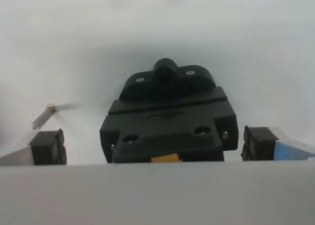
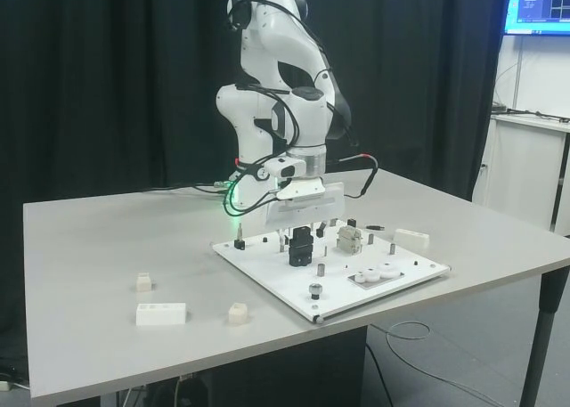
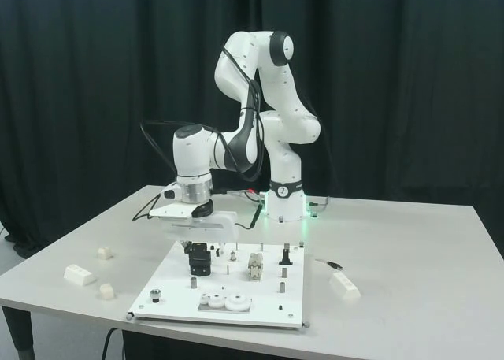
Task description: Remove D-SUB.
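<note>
Wrist view: the gripper [image 1: 155, 145] stands wide, its two black fingertips [image 1: 47, 146] on either side of the black plug [image 1: 167, 119], clear of it. The plug sits on the white board [image 1: 157, 33].

First room view: the gripper [image 2: 301, 222] hangs right above the plug [image 2: 300, 245], near the middle of the board [image 2: 267, 256] on the grey desk [image 2: 89, 247].

Second room view: the plug [image 3: 198, 258] stands at the board's [image 3: 165, 285] far left part, under the gripper [image 3: 195, 239].

Matt black plastic D-SUB [image 1: 168, 117]
</note>
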{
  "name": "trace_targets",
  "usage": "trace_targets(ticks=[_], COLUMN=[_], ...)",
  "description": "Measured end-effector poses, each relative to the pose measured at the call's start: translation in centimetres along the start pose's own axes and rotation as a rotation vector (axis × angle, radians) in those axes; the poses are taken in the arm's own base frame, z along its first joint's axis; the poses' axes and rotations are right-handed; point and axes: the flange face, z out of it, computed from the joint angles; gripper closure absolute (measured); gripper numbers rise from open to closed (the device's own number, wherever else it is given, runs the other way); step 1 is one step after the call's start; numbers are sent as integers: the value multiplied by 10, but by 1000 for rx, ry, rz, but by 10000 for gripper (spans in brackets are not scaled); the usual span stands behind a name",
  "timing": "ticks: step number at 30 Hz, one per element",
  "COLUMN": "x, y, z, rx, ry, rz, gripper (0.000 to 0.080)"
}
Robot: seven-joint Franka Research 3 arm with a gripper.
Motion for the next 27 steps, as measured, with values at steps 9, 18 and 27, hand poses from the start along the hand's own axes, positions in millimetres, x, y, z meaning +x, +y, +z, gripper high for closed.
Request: trace_targets(ticks=[9, 18, 27], x=[1, 3, 4], y=[1, 1, 3], z=[2, 6, 6], rx=[2, 3, 1], ry=[3, 9, 14], rz=[4, -3, -7], gripper=[3, 142, 225])
